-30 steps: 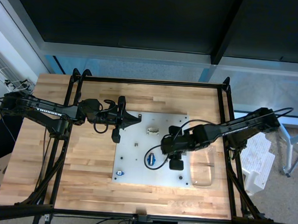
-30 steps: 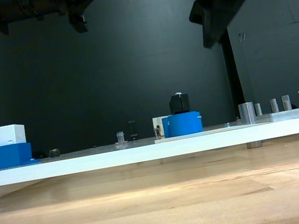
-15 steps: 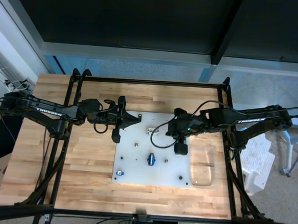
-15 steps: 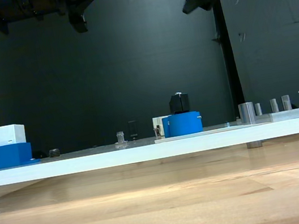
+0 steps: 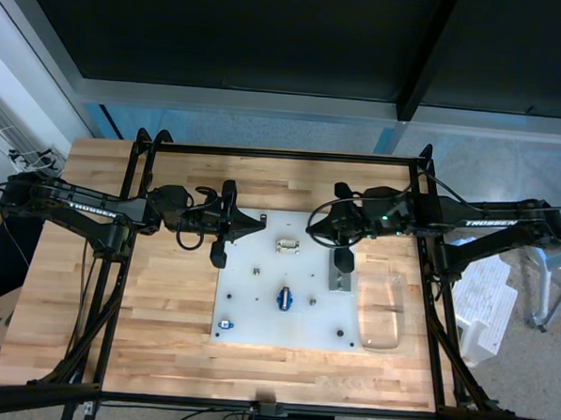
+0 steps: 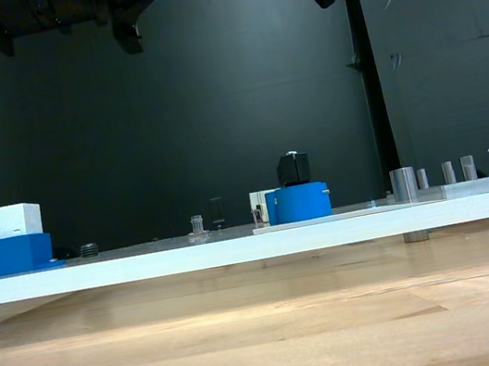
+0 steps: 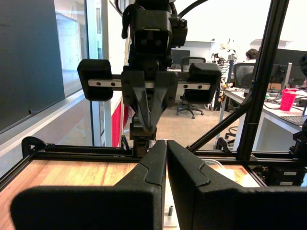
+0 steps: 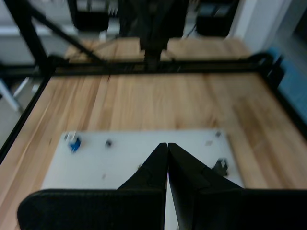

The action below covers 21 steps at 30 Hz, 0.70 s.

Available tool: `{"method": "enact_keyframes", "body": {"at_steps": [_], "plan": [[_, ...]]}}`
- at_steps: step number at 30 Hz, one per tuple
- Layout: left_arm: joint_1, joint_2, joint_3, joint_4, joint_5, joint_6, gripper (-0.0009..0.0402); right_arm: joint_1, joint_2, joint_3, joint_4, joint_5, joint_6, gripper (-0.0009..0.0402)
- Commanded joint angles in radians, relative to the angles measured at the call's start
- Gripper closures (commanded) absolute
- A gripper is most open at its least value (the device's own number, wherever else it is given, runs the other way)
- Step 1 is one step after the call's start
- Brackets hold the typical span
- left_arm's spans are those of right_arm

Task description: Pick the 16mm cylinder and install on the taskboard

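The 16mm cylinder (image 5: 311, 303) stands upright in the white taskboard (image 5: 257, 303), just right of the blue fitting (image 5: 284, 299). In the low view the cylinder (image 6: 403, 184) rises from the taskboard (image 6: 145, 263), and its lower end shows beneath the plate. My right gripper (image 5: 313, 229) hangs high over the board's far edge, well clear of the cylinder. Its fingers (image 8: 158, 167) are shut with nothing between them. My left gripper (image 5: 259, 218) hovers high by the board's far left corner, its fingers (image 7: 153, 167) shut and holding nothing.
A grey metal block (image 5: 341, 277) with small pegs sits on the board's right side. A beige connector (image 5: 287, 244) lies near the far edge. A clear plastic tray (image 5: 383, 314) stands right of the board. A blue base with a white cube (image 6: 18, 242) is at the near left.
My right gripper has risen from beside the blue fitting and drawn back toward the board's far edge. The cylinder stays standing in the board. The left arm has not moved.
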Motion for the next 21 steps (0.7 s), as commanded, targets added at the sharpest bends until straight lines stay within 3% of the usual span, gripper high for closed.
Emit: {"method": "enact_keyframes", "body": {"at_steps": [1, 7, 11, 21], "plan": [[0.000, 0.000, 0.000, 0.000, 0.000, 0.000, 0.0392, 0.001, -0.053, -0.088, 0.133, 0.001, -0.002, 0.0393], [0.000, 0.000, 0.000, 0.000, 0.000, 0.000, 0.0392, 0.001, -0.145, -0.229, 0.350, 0.003, -0.020, 0.0393], [0.000, 0.000, 0.000, 0.000, 0.000, 0.000, 0.0392, 0.001, -0.175, -0.302, 0.487, 0.028, -0.020, 0.0393], [0.000, 0.000, 0.000, 0.000, 0.000, 0.000, 0.0392, 0.001, -0.179, -0.365, 0.587, 0.028, 0.015, 0.0393]]}}
